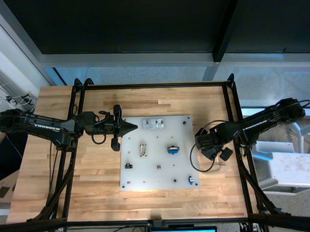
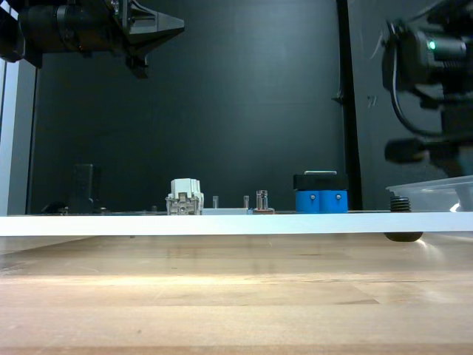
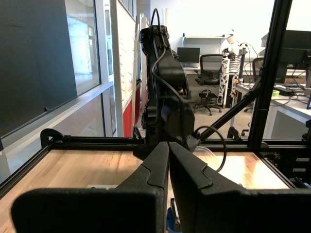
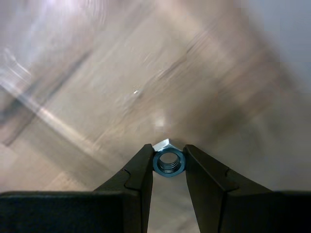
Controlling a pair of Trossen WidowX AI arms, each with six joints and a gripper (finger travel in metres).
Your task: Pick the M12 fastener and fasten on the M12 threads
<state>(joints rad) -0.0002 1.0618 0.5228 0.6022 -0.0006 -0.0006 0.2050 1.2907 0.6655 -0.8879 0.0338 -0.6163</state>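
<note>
In the right wrist view my right gripper (image 4: 168, 161) is shut on the small silver M12 nut (image 4: 177, 168), pinched by its flats between the two fingertips, with blurred wood and clear plastic behind it. Seen from above, this gripper (image 1: 209, 146) hangs just off the white board's (image 1: 147, 172) right edge. The black ribbed M12 stud (image 2: 400, 203) stands bare at the board's right end, its ribs showing. My left gripper (image 1: 133, 127) is shut on nothing and floats high over the board's left edge, its fingers (image 3: 160, 160) pressed together.
A clear tray (image 2: 436, 194) sits behind the stud at the right. On the board stand blue connector blocks (image 2: 321, 198), a grey-white connector (image 2: 184, 200) and a silver post (image 2: 261, 200). Black frame rails (image 1: 154, 86) ring the table.
</note>
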